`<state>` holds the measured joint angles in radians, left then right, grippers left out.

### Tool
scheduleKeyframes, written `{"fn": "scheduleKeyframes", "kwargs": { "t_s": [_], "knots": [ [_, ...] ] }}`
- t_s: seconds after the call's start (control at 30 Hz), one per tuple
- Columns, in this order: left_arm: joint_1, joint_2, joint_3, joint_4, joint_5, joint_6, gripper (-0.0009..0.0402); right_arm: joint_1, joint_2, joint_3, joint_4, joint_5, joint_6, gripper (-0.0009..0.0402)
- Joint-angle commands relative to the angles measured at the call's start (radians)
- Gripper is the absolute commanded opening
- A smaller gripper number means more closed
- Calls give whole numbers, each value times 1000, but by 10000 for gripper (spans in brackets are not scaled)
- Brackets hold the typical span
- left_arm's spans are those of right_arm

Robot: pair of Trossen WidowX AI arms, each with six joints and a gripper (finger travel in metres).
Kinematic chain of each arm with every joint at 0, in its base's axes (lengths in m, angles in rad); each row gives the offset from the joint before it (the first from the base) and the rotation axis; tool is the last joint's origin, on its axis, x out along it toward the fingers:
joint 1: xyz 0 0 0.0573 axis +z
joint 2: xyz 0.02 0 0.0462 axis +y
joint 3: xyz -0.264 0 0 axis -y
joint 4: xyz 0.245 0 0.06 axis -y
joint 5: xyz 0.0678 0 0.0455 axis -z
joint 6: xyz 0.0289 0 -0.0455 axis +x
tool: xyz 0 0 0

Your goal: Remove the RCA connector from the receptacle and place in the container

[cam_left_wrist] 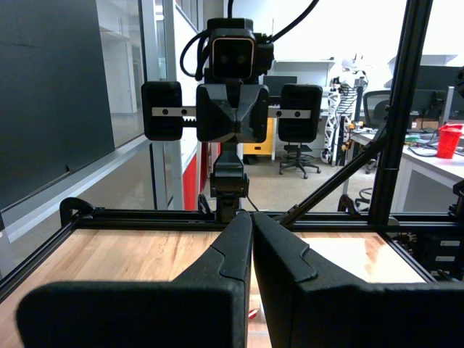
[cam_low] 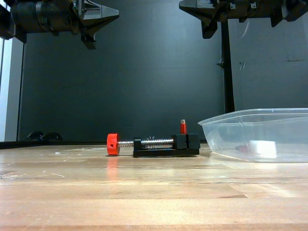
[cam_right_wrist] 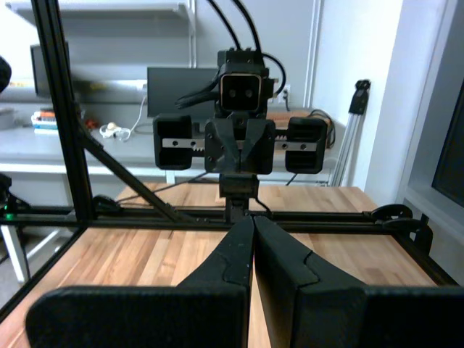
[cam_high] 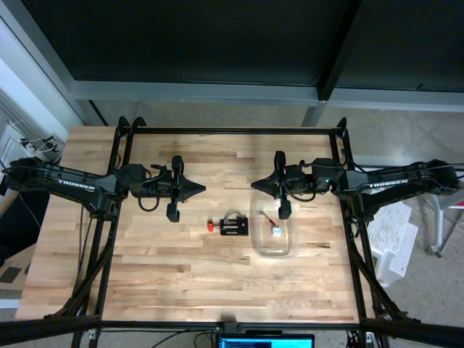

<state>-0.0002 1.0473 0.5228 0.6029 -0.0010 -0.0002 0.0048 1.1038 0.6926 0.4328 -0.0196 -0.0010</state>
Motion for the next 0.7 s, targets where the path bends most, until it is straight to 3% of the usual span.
{"fn": "scheduleKeyframes", "kwargs": {
  "t_s": [0.03, 0.5, 0.7],
  "knots": [
    [0, 0, 0, 0, 0, 0, 0, 2, -10, -30, 14, 2, 4, 0],
    [0, 0, 0, 0, 0, 0, 0, 2, -21, -85, 79, 2, 13, 0],
    [0, 0, 0, 0, 0, 0, 0, 0, -21, -85, 89, 26, 16, 0]
  ]
}}
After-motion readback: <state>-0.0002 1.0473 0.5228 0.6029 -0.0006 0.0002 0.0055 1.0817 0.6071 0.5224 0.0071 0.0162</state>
